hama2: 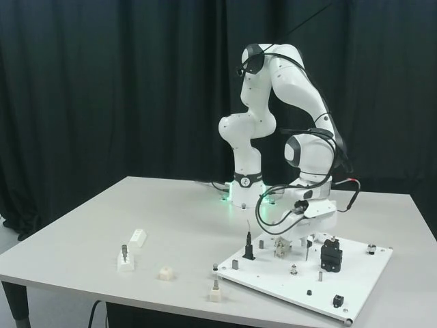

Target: Insert square peg 1.

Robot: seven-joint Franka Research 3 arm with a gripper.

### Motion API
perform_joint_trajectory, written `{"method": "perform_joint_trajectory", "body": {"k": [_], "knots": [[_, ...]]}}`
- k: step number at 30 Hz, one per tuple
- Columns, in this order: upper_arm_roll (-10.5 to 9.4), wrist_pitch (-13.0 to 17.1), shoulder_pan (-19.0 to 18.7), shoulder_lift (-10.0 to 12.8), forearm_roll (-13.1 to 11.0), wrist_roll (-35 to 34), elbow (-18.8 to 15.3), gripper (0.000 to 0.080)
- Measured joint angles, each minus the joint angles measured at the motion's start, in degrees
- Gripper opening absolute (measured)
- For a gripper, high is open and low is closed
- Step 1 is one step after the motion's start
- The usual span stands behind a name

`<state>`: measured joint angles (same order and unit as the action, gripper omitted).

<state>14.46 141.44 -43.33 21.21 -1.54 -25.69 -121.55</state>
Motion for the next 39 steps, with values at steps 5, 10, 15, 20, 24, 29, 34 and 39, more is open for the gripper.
{"method": "perform_joint_trajectory", "body": {"k": [5, 10, 15, 20, 24, 29, 34, 39], "knots": [[-0.02, 0.0, 0.0, 0.0, 0.0, -1.1, 0.0, 0.0027], [-0.06, 0.0, 0.0, 0.0, 0.2, -1.1, 0.0, 0.0027], [-0.31, 0.0, 0.0, 0.0, 1.5, -0.3, 0.0, 0.0027], [-0.54, 0.1, 0.0, 0.0, 2.7, 1.5, 0.0, 0.0027], [-0.57, 0.1, 0.0, 0.0, 3.1, 3.3, 0.0, 0.0027], [-0.57, 0.1, 0.0, 0.0, 3.3, 5.0, 0.0, 0.0027], [-0.57, 0.4, 0.3, 0.0, 3.8, 5.4, 0.0, 0.0027], [-0.57, 1.1, 0.8, 0.0, 4.8, 5.5, 0.0, 0.0027]]}}
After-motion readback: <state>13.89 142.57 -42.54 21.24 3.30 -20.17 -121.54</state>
